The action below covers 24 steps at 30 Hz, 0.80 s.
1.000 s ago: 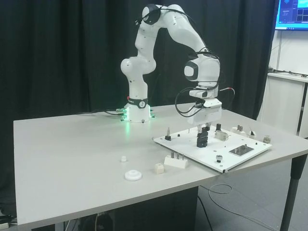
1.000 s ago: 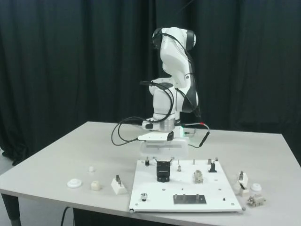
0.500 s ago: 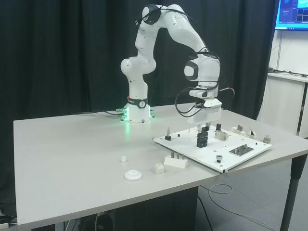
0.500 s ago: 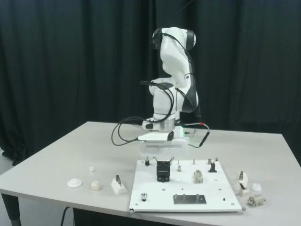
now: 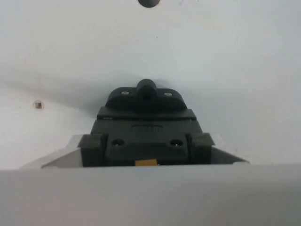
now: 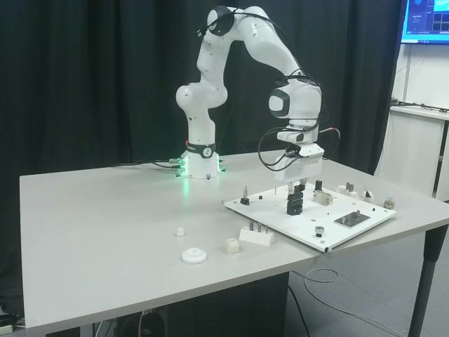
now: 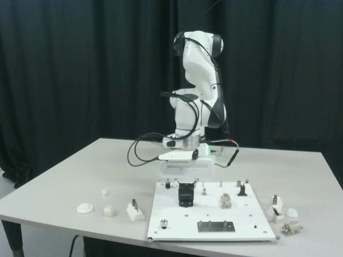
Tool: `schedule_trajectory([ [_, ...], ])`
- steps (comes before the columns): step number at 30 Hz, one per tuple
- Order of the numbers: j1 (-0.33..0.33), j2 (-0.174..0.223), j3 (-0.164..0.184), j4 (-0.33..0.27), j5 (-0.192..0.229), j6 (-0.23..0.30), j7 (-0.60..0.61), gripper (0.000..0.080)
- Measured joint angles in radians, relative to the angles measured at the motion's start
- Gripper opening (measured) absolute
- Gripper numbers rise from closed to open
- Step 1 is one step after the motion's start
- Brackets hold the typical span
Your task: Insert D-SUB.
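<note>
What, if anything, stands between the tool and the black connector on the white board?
Nothing visible: the tool sits directly above the black connector on the white board, with no other part between them.

Both room views are evenly lit from overhead; the grey table point(image 6: 105, 210) is rendered bright against a black curtain point(image 7: 80, 69) that takes almost no light. Only short, soft shadows are cast under the white board point(image 7: 209, 214) and the small parts. A green glow is seen at the arm base point(image 6: 198, 167), spilling slightly onto the tabletop. A lit monitor point(image 6: 426, 21) is blown out in the corner of the first room view. In the wrist view, the black connector point(image 5: 146, 129) is reasonably defined, while the pale band along the near edge is fully defocused. A soft shadow falls beside the connector there.
</note>
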Motion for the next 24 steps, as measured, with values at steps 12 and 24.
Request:
schedule_trajectory([
  [12,0.000,0.000,0.000,0.000,0.001,0.000,0.064,0.0383],
  [24,0.000,0.000,0.000,-0.001,0.001,0.001,0.099,0.0383],
])
